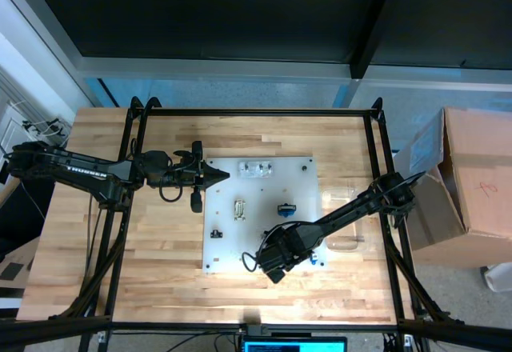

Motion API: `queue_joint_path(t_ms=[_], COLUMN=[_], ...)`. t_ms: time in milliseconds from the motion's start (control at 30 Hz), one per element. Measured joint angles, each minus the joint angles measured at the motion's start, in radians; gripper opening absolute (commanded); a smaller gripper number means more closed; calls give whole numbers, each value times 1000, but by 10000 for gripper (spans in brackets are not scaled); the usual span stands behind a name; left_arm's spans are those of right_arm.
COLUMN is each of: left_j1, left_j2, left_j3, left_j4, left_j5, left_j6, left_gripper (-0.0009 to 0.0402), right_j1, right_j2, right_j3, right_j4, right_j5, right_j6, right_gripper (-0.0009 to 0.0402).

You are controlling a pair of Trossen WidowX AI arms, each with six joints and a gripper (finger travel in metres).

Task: Unfasten the M12 nut and place it in the container

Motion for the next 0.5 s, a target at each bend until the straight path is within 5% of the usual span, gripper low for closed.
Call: queue_joint_path(t_ms=[500], left_j1=[0], left_j2=[0], left_j3=[0], left_j4=[0], left_j5=[0], left_j6=[0], left_gripper=[0], right_j1=[0], right_j2=[-2], right_j3=[0], right_j4=[0], right_j5=[2], right_j6=[-805], right_gripper=[2])
